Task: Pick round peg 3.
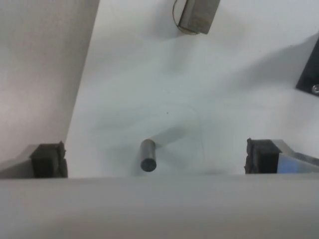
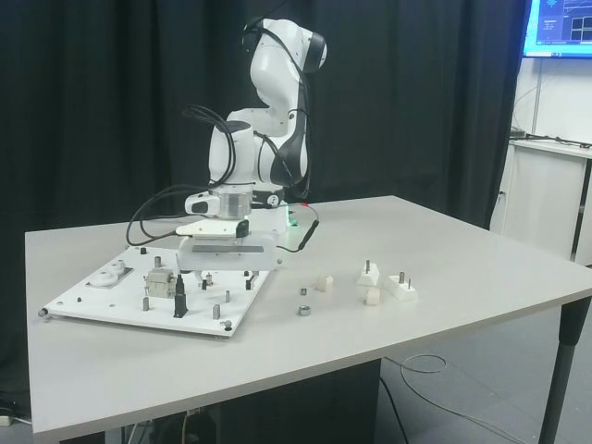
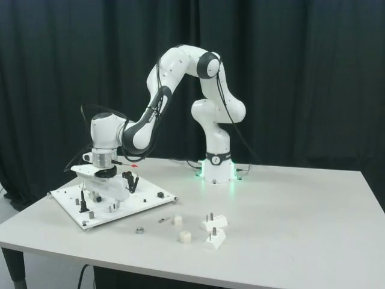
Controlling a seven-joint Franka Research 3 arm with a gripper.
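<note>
From my remote seat I saw the white board (image 2: 111,305) lying at the left end of the grey table (image 2: 444,277), carrying several small upright fixtures and pegs. My claw (image 2: 228,271) hung low over that board's right part, the white arm (image 3: 153,111) reaching down to it from its base (image 3: 218,170) further back on the table.

In the wrist view the claw stood open: its two black fingertips (image 1: 49,160) were set wide apart, touching nothing. Round peg 3 (image 1: 148,155), a short grey cylinder, stood upright on the white board surface between them, nearer to one fingertip than the other, and apart from both. A grey block-shaped fixture (image 1: 198,16) sat further off on the board beyond the peg, and a black part (image 1: 310,67) showed at the picture's edge.

To the right of the board, on the bare table, lay a small ring-shaped piece (image 2: 303,310), then a small white cube (image 2: 324,282), and further right a group of white blocks (image 2: 387,282), two of them with thin pins standing up.
</note>
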